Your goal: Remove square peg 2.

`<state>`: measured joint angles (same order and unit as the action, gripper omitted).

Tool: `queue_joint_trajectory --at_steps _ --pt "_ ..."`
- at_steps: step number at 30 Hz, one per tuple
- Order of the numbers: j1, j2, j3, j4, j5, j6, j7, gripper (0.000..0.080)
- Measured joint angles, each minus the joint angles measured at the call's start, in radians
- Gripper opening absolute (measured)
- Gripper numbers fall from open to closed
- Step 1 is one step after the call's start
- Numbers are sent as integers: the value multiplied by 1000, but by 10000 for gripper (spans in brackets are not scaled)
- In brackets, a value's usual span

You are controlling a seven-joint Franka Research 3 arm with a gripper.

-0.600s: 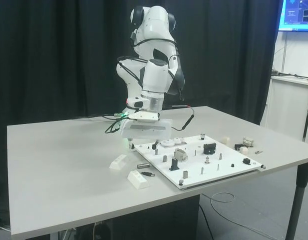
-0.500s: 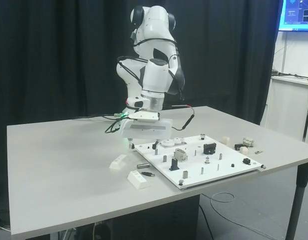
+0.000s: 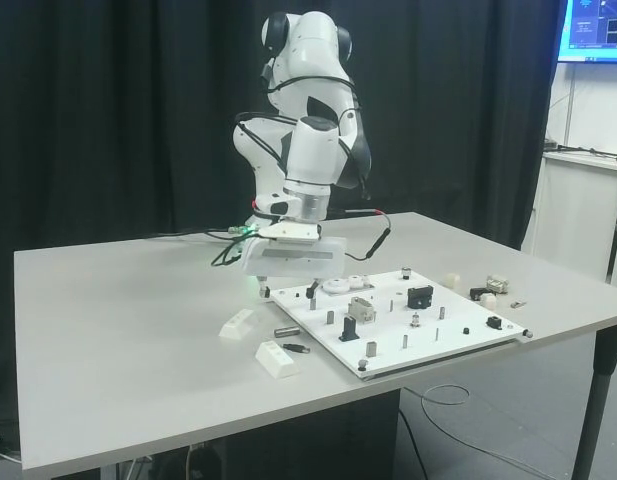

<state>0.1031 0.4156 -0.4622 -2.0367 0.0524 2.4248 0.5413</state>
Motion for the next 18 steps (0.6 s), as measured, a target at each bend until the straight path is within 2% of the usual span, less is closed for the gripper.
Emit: queue_joint_trajectory --at_steps 11,18 --pt "0 8 1 3 2 0 -28 800" --pt "0 14 3 8 19 0 -28 800"
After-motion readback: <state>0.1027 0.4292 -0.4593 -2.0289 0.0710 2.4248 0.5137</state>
